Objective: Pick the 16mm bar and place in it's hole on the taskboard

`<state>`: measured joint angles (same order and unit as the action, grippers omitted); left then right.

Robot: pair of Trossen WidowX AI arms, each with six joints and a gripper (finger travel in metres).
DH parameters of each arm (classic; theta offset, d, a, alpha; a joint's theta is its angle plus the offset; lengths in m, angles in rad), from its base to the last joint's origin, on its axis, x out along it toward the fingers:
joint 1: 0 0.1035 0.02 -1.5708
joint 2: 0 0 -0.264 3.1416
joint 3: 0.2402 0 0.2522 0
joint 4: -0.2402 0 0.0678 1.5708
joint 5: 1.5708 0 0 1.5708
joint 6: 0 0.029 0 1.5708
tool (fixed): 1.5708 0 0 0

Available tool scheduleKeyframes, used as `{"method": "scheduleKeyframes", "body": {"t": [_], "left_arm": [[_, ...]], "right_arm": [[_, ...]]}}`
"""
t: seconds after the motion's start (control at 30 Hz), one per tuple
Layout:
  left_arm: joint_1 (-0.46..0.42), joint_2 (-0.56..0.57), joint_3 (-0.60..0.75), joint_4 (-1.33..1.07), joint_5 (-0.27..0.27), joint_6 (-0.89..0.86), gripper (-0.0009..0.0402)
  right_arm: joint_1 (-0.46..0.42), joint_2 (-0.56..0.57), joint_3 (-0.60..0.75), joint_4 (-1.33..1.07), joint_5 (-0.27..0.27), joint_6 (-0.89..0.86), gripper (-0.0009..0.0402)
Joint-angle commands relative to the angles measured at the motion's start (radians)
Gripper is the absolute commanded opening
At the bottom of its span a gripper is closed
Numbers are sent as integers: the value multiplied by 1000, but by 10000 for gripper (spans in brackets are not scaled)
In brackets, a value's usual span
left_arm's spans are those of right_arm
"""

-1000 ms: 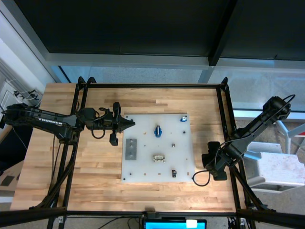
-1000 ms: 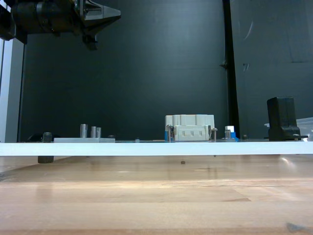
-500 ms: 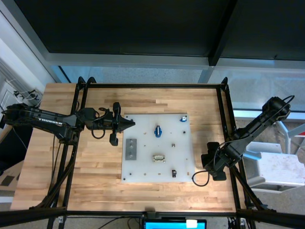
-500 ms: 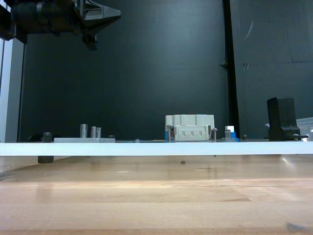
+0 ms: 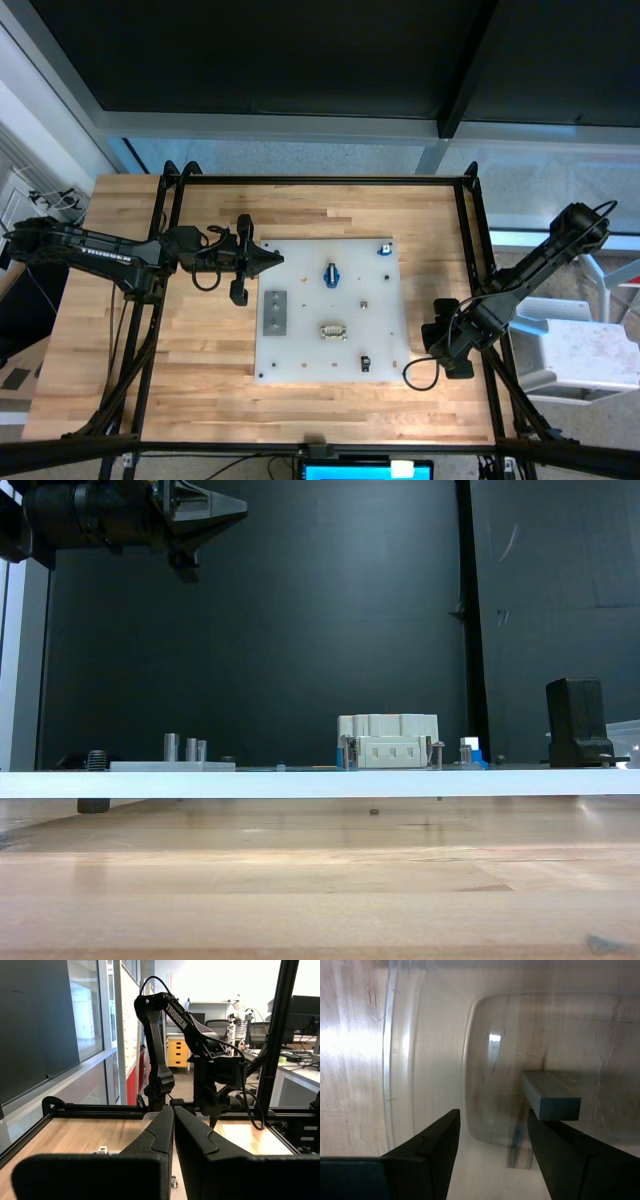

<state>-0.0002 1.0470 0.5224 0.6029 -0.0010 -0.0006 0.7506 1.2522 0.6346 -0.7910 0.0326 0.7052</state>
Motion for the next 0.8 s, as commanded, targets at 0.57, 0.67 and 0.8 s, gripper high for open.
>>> {"method": "scheduleKeyframes", "body": {"t": [0.57, 0.67, 0.8], "left_arm": [[0, 0, 0, 0, 0, 0, 0], [0, 0, 0, 0, 0, 0, 0], [0, 0, 0, 0, 0, 0, 0]], "right_arm": [[0, 0, -4, 5, 2, -6, 50], [0, 0, -4, 6, 2, -6, 31], [0, 0, -4, 5, 2, -6, 5]]}}
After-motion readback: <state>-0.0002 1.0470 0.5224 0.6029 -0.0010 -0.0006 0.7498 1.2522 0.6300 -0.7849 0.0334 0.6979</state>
